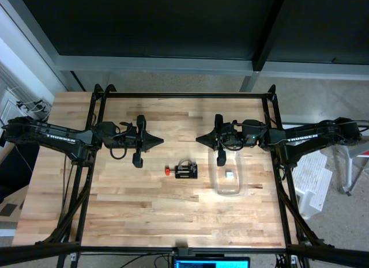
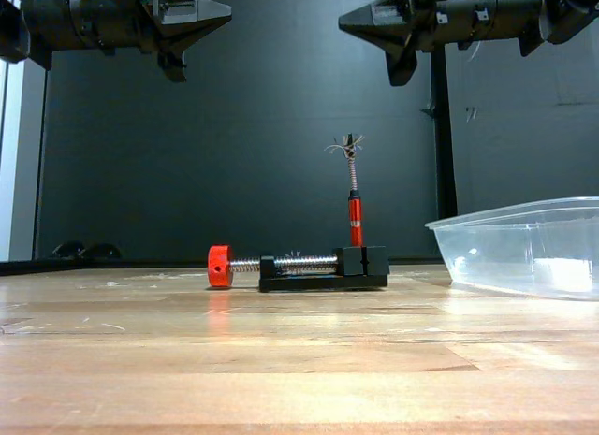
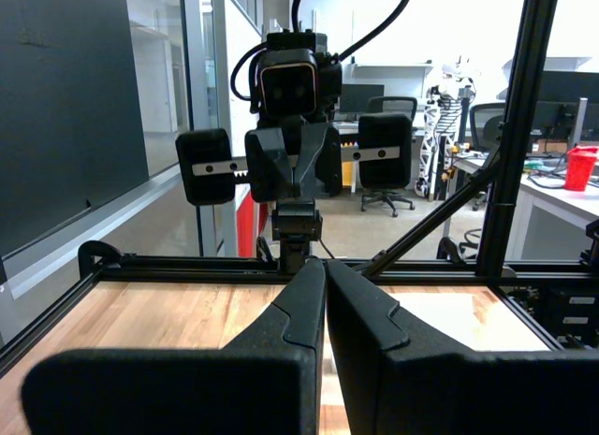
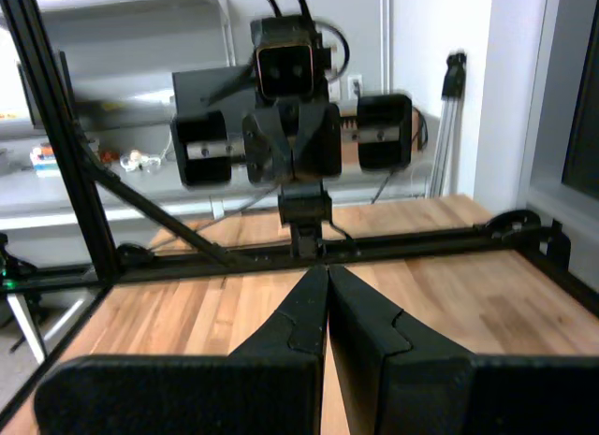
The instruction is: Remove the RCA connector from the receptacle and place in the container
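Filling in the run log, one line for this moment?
left gripper: shut, high over table | right gripper: shut, high over table | connector: upright in clamp | tub: right of clamp, no connector inside

Two tools, left tool (image 1: pixel 161 141) and right tool (image 1: pixel 198 139), one receptacle (image 1: pixel 187 172), one RCA connector (image 2: pixel 355 215), one container (image 1: pixel 231 188).

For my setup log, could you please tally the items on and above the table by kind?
Pincers: 2 (left pincer, right pincer: shut, raised over the table, facing each other)
Receptacle: 1
RCA connector: 1
Container: 1
Small white piece: 1
Total: 6
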{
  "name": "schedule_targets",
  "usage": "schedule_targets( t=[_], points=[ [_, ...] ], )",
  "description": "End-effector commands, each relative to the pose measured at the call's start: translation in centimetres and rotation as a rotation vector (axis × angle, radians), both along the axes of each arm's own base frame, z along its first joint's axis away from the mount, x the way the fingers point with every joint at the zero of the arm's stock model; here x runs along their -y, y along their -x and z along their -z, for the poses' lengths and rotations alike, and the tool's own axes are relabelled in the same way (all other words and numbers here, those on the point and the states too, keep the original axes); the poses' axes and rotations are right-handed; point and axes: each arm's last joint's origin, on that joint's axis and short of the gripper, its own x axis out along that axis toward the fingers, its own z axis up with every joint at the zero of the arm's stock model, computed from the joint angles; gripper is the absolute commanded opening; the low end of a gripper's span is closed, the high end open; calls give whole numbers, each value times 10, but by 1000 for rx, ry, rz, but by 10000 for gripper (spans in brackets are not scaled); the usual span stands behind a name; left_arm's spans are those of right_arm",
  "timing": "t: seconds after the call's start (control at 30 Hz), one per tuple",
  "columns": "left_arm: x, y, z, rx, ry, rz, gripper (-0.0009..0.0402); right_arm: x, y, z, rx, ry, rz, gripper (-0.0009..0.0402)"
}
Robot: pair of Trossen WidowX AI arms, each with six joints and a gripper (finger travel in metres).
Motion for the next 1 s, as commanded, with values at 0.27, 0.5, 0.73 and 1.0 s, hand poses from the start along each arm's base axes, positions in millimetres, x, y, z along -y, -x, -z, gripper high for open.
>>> schedule_targets(
  t=[0.27,0.5,0.73,1.0],
  points=[
    [0,0,0,0,0,0,0,-10,-1,-23,-360,26,-42,0],
    [0,0,0,0,0,0,0,-17,0,-28,-612,56,-23,0],
    [0,0,0,0,0,0,0,-27,-18,-18,-827,78,-53,0],
    [0,0,0,0,0,0,0,-42,-43,0,-943,140,-50,12]
  ],
)
